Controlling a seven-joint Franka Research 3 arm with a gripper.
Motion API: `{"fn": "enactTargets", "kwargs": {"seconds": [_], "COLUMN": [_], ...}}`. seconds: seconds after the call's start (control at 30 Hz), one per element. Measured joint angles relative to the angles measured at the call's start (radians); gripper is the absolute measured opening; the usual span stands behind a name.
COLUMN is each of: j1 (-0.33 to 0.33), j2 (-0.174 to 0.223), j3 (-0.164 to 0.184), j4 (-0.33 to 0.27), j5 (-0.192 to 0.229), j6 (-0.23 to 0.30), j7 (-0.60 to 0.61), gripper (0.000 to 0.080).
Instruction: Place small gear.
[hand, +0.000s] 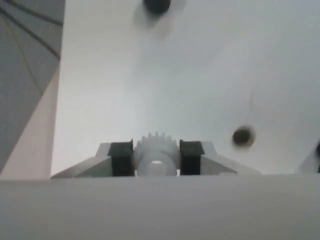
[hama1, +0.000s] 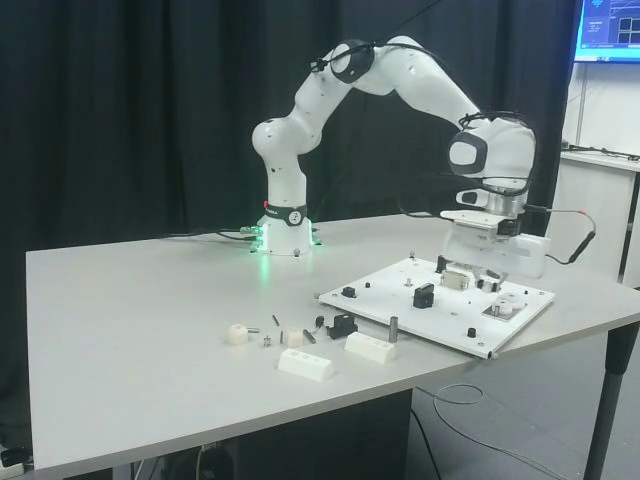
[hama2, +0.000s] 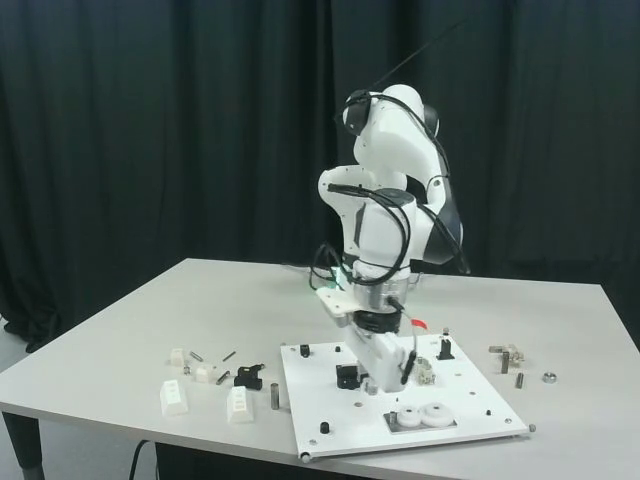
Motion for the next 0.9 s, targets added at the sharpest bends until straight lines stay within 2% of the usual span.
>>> {"fn": "enactTargets", "kwargs": {"seconds": [0.27, 0.43, 0.57, 0.7, 0.9], "j1": [-0.07, -0.141, -0.217, -0.307, -0.435], "j2": [-0.001, -0.005, -0.01, -0.014, -0.013], "j3": [0.0, 0.016, 0.049, 0.099, 0.173], "j4": [0.001, 0.001, 0.003, 0.005, 0.004], "j5": [-0.088, -0.128, -0.158, -0.179, -0.182], "j6": [0.0, 0.0, 0.003, 0.017, 0.046], "j7": [-0.012, -0.047, -0.084, -0.123, -0.212], "gripper": [0.0193, 0.0193, 0.0193, 0.0193, 0.0193]}}
